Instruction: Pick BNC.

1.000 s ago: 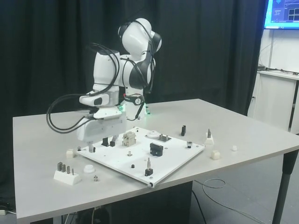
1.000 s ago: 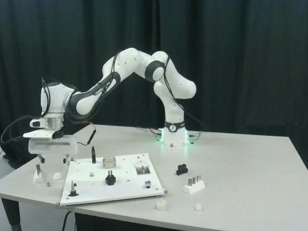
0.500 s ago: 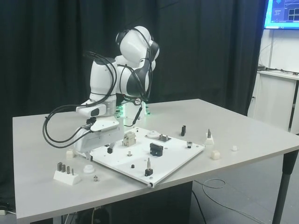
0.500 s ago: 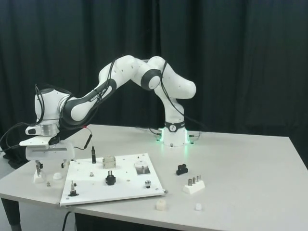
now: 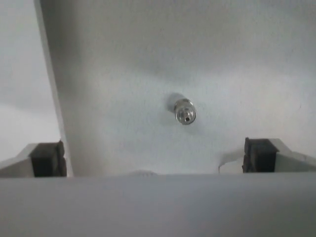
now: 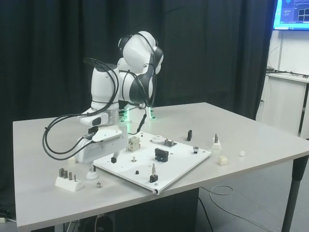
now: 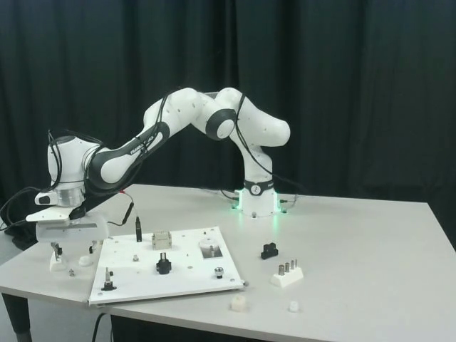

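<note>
We see the white arm stretched low over the far end of the grey table (image 7: 370, 242), its end effector (image 5: 153, 158) hanging just above the surface, beside the edge of the white board (image 6: 178, 162). In the wrist view both black finger pads (image 5: 47, 159) stand wide apart with nothing between them, so the end effector is released. Between the fingers, resting on the table, lies a small shiny BNC connector (image 5: 184, 111), seen end-on and untouched by either finger. In the first room view a small metal part (image 6: 99, 184) that we take for the same connector sits on the table near the white block with upright pins (image 6: 68, 180) and a white round cap (image 6: 90, 174). On the board stand a black clamp (image 6: 161, 154) and several other small fittings.
</note>
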